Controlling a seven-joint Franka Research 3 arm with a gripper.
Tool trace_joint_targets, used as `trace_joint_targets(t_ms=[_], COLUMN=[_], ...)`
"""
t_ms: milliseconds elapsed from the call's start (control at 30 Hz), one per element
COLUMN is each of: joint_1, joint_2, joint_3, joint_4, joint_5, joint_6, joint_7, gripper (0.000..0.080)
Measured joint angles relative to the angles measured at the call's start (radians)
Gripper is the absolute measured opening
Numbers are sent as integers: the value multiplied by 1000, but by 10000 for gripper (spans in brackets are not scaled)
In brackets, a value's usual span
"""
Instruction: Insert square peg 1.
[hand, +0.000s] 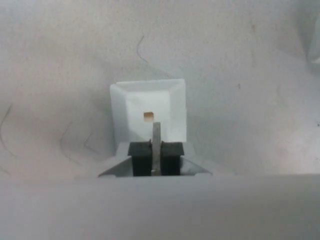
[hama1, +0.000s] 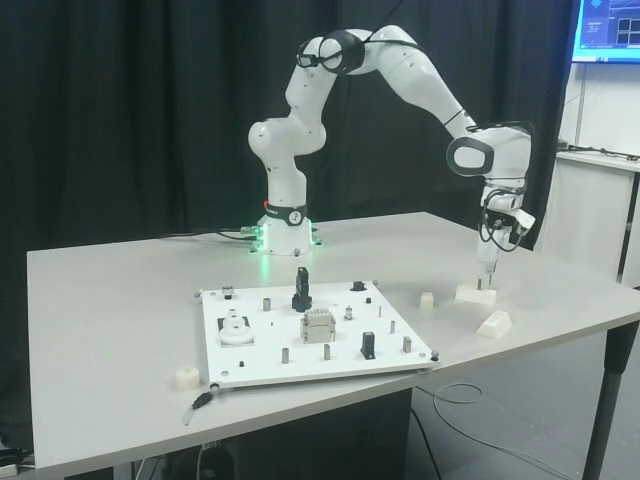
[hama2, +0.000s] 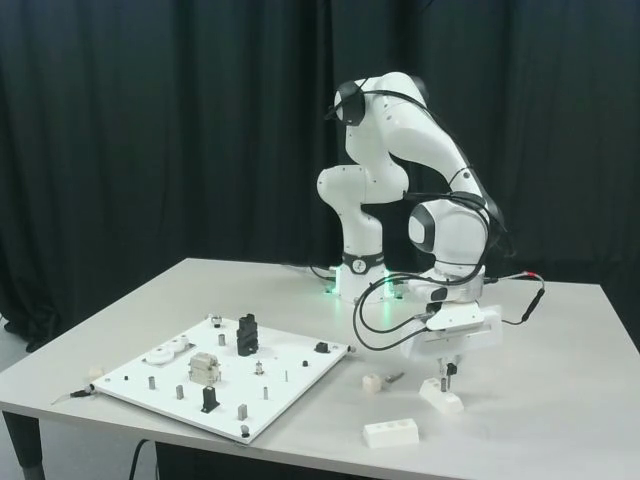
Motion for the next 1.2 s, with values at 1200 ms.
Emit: trace_joint_targets(t_ms=[1200], joint_1=[0], joint_2=[-5], joint_3=[-5], joint_4=[21], joint_5=[2], joint_6=[-28], joint_7=[14], gripper=[34])
